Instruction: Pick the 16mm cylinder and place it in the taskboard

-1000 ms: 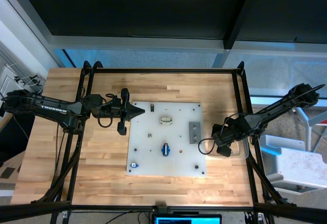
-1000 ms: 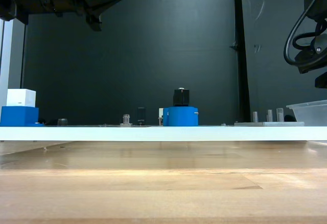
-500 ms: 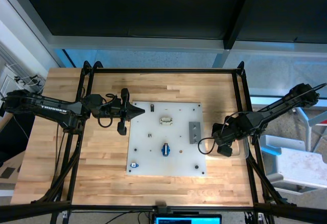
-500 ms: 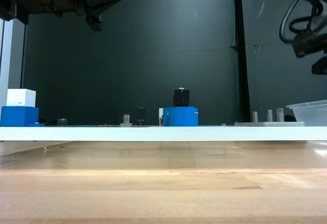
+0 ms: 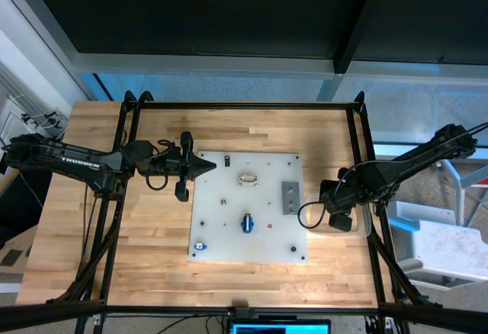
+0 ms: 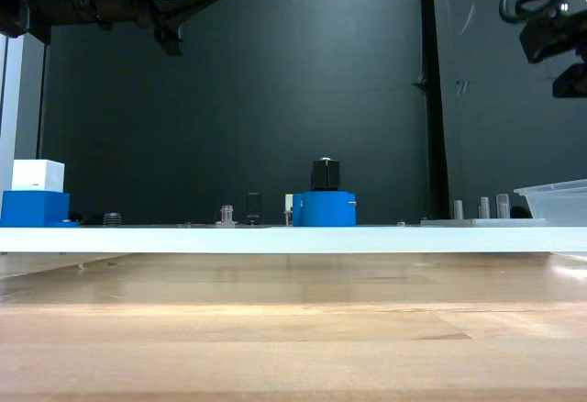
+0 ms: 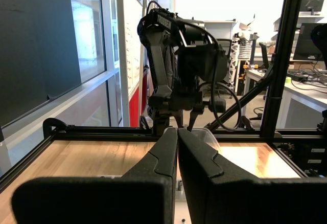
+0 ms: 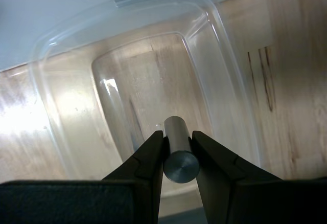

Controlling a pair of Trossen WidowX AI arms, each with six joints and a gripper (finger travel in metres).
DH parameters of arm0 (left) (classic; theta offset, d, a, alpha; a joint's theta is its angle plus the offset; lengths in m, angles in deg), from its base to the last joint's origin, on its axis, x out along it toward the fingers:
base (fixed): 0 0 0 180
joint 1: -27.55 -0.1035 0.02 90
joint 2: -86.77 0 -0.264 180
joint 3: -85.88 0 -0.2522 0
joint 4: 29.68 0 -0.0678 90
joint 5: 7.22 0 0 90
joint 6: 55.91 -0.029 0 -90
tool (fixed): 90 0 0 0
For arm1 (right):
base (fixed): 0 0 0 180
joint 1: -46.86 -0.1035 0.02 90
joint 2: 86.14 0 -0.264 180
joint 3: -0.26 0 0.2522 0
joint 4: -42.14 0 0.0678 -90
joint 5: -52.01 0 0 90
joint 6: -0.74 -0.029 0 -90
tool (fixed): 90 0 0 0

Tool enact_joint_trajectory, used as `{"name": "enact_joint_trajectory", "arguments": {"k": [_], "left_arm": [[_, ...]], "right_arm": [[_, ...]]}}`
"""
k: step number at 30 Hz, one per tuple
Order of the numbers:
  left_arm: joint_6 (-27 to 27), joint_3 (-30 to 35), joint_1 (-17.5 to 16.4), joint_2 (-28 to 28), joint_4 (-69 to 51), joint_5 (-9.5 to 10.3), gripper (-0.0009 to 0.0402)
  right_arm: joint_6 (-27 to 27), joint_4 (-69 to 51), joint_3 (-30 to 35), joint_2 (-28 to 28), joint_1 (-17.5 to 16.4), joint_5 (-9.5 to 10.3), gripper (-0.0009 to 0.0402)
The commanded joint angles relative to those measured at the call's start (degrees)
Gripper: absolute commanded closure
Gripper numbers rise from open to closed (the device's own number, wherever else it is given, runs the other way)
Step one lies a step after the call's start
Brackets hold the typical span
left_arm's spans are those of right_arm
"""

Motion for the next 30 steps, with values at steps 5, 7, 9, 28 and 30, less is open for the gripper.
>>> {"name": "enact_joint_trajectory", "arguments": {"k": [5,7,9,28,30], "left_arm": [[-0.02,0.02,0.0,0.02,0.02,0.0,0.0393],[-0.02,0.02,-0.02,0.02,0.02,0.0,0.0393],[-0.02,0.02,0.0,0.02,0.02,0.0,0.0393],[-0.02,0.02,-0.02,0.02,0.02,0.0,0.0393],[-0.02,0.02,0.0,0.02,0.02,0.0,0.0393]], "right_arm": [[1.68,-2.25,2.62,0.0,-0.02,0.0,0.037],[1.99,-2.27,2.62,-0.02,-0.02,-0.02,0.037],[2.32,-2.27,2.62,-0.02,-0.02,0.0,0.037],[6.01,3.69,2.8,4.2,0.02,2.47,0.037],[6.23,3.89,3.8,5.6,0.07,2.4,0.037]]}}
